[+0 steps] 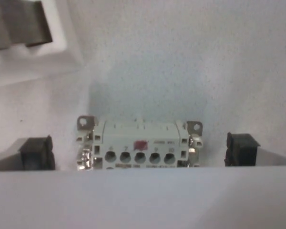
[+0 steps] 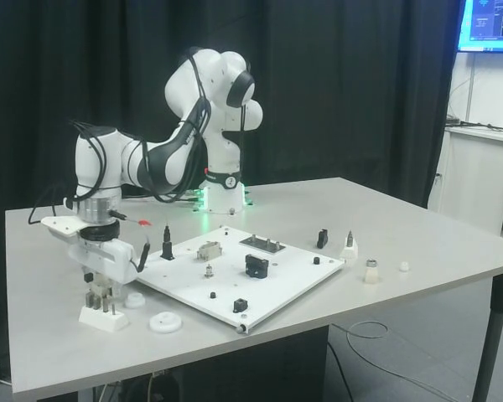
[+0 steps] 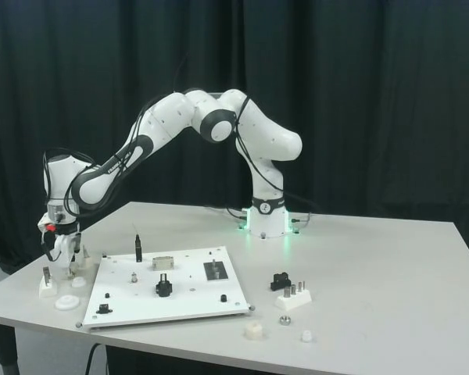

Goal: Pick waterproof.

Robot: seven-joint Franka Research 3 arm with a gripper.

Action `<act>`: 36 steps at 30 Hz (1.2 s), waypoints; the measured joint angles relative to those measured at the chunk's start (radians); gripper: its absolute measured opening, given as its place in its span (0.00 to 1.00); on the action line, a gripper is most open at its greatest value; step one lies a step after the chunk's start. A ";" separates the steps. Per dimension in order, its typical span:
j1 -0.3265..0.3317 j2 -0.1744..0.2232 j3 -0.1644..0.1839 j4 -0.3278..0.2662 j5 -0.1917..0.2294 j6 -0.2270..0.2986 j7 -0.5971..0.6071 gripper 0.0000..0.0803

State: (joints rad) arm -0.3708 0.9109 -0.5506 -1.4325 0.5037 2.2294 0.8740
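In the wrist view a white and grey connector (image 1: 139,143), with a row of round holes and metal tabs at its corners, lies between my two black fingertips (image 1: 36,152). My gripper (image 1: 139,151) is open, with a gap between each fingertip and the connector. In the first room view the gripper (image 2: 97,293) hangs low over a small white holder (image 2: 101,318) at the table's front left corner. The second room view shows the gripper (image 3: 60,251) just beside that holder (image 3: 47,287). The connector cannot be made out in either room view.
A white board (image 2: 260,289) with several small parts lies right of the gripper. Two white discs (image 2: 163,322) sit by the holder. A white block with a grey metal piece (image 1: 19,24) lies close by. Small parts (image 3: 291,295) stand further right.
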 joint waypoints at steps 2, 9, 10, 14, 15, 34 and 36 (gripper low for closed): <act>0.000 0.003 0.001 0.000 0.000 0.000 -0.001 1.00; 0.000 0.011 0.003 0.000 0.000 0.000 -0.003 1.00; 0.000 0.012 0.003 0.000 0.000 0.000 -0.003 1.00; 0.000 0.014 0.003 0.000 0.000 0.002 -0.003 1.00; 0.000 0.014 0.003 0.000 0.000 0.003 -0.004 1.00; -0.001 0.015 0.000 0.007 0.000 0.007 -0.044 0.77; -0.001 0.015 -0.001 0.013 0.000 0.007 -0.044 0.77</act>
State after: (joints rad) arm -0.3718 0.9256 -0.5516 -1.4199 0.5037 2.2361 0.8298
